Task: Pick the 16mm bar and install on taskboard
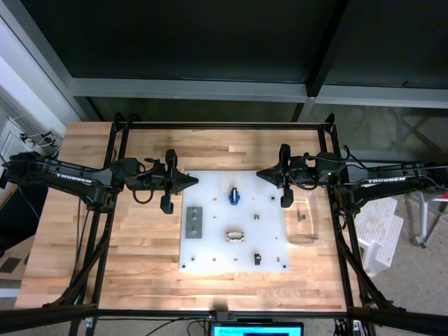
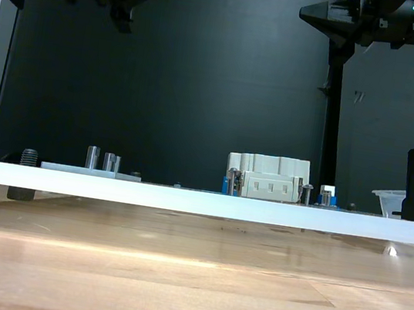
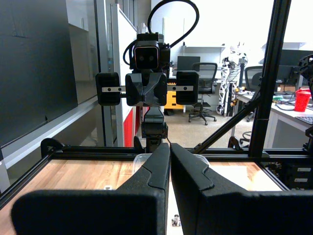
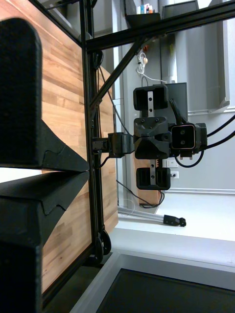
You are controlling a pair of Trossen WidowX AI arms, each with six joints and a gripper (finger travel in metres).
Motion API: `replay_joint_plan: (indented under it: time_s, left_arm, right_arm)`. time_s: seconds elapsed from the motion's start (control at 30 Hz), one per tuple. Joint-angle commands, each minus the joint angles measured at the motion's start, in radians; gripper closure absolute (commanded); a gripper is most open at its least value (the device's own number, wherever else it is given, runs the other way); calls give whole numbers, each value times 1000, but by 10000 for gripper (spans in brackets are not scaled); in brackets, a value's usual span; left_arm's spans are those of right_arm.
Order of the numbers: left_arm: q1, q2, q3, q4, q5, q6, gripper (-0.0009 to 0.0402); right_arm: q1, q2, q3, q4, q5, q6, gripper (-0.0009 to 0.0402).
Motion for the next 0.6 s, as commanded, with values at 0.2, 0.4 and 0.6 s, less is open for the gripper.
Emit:
replay_joint_plan:
  time_s: [0.2, 0.4, 0.6]
  left_arm:
    - [0, 0, 0, 0, 0, 0, 393]
    - [0, 0, 0, 0, 0, 0, 393]
    - [0, 0, 0, 0, 0, 0, 393]
  right_arm:
    - [0, 0, 0, -40, 1, 0, 393]
    - [0, 0, 0, -40, 1, 2, 393]
    - [1, -2, 23, -100, -32, 55, 393]
